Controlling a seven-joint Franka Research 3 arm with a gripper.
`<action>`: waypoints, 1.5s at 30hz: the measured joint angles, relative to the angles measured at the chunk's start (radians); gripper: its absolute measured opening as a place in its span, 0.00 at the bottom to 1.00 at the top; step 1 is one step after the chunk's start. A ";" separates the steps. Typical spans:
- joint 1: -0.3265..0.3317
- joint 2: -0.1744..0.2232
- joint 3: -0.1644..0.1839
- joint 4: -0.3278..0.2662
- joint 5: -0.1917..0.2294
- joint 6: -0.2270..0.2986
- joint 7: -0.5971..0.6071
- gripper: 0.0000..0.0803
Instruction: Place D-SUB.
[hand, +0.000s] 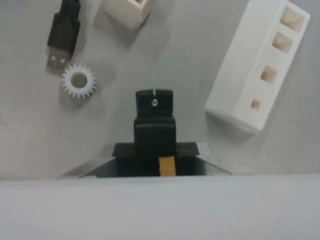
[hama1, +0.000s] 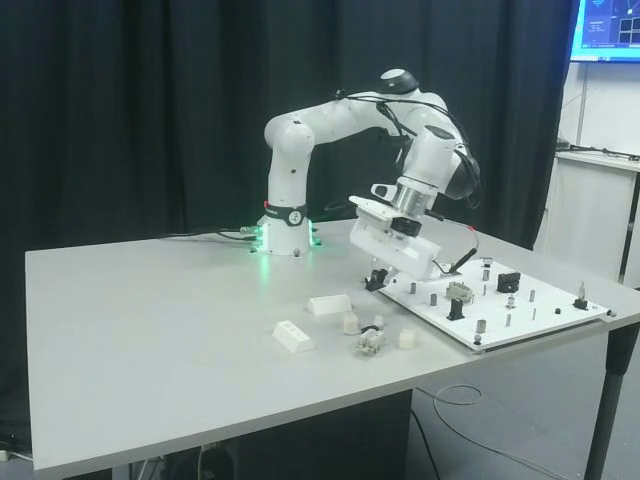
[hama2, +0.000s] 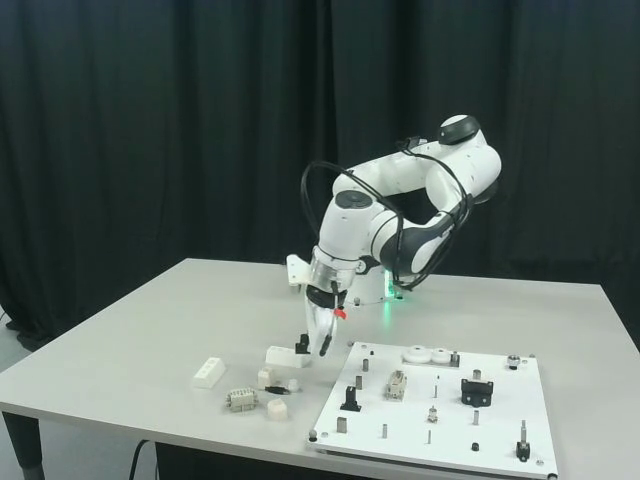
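In the wrist view, the black two-finger gripper (hand: 155, 150) is pinching a black plastic connector block with a small screw on its top face (hand: 154, 116); I take this block to be the D-SUB. It hangs above the grey table (hand: 30, 140) and does not touch it. Near it on the table lie a white plastic gear wheel (hand: 78, 81), a black USB plug with a metal end (hand: 63, 34), a long white block with four square holes (hand: 260, 62) and one more small white block (hand: 128, 10), only partly visible.

In the first room view, the white arm (hama1: 330, 120) bends down toward the near corner of the white flat assembly board (hama1: 500, 315). The gripper hovers just above the table beside this corner, tilted. Whether the D-SUB is over the board or over the bare table, I cannot tell from here.

In the second room view, the gripper stands at the left edge of the board, just beside a white block (hama2: 285, 356) on the table. The board carries several small black and grey fixtures.

My judgement: the picking is done, because the D-SUB is in the grasp and lifted. The placing itself is left: the part is not yet set down in any seat, and which seat it belongs to is not clear.
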 joint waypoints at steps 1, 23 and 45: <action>-0.001 0.000 0.001 -0.002 0.003 0.003 -0.003 0.19; -0.052 0.010 0.040 -0.020 0.096 0.031 -0.107 0.19; -0.073 0.020 0.063 -0.020 0.142 0.046 -0.116 0.77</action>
